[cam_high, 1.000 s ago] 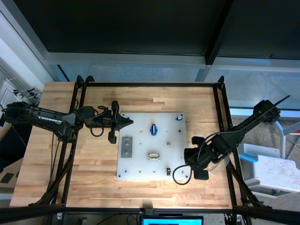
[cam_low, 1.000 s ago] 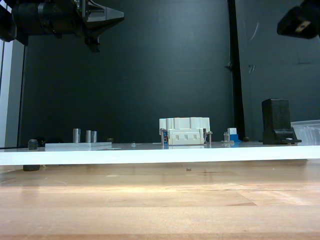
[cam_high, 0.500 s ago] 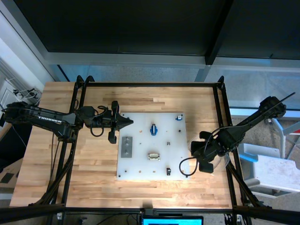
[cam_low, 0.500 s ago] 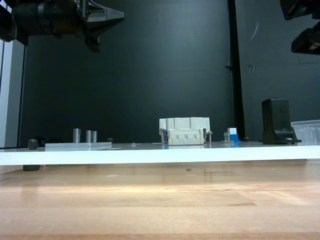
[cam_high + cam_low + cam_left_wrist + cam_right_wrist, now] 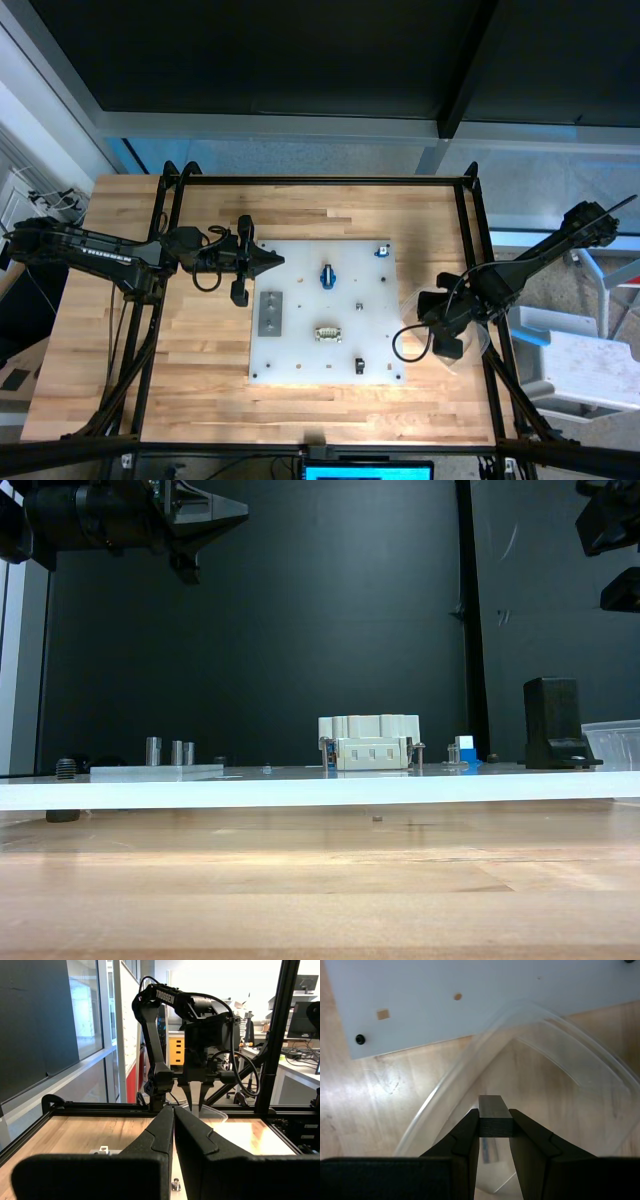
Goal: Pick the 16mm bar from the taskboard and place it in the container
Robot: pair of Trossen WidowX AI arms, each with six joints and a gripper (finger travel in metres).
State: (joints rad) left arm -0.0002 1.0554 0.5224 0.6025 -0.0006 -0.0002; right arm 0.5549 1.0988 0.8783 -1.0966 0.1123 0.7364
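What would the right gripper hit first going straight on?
Likely the container's floor: the right gripper, holding the bar, points down into it. Left gripper hovers at the taskboard's left edge.

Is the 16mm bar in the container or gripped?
Gripped: right gripper clamps the 16mm bar above the container; left gripper hangs shut at the taskboard's left edge.

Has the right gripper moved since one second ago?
Yes: the right gripper, holding the 16mm bar, went right, off the taskboard, over the container. Left gripper hovers at the board's left edge.
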